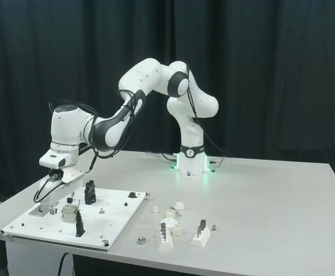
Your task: Pick round peg 4.
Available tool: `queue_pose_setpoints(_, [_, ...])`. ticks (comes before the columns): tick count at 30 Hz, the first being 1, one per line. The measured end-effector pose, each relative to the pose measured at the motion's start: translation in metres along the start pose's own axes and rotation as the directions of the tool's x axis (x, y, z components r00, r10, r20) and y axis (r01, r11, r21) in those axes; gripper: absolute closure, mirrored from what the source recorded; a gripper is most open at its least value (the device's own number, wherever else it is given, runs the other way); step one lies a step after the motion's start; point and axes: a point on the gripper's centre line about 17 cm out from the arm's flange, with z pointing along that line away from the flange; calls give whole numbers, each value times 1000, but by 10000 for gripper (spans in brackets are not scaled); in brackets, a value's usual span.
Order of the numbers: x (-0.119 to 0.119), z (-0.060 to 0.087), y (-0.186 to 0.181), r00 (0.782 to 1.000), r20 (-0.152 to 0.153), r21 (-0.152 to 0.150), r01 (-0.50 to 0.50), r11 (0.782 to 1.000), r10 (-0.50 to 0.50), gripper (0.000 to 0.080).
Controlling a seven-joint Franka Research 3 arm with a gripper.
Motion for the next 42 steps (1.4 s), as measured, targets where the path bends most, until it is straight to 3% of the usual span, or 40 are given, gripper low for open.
queue_pose_setpoints(42, [1, -13, 2, 1000, -6, -4, -30, 1000, 30, 3])
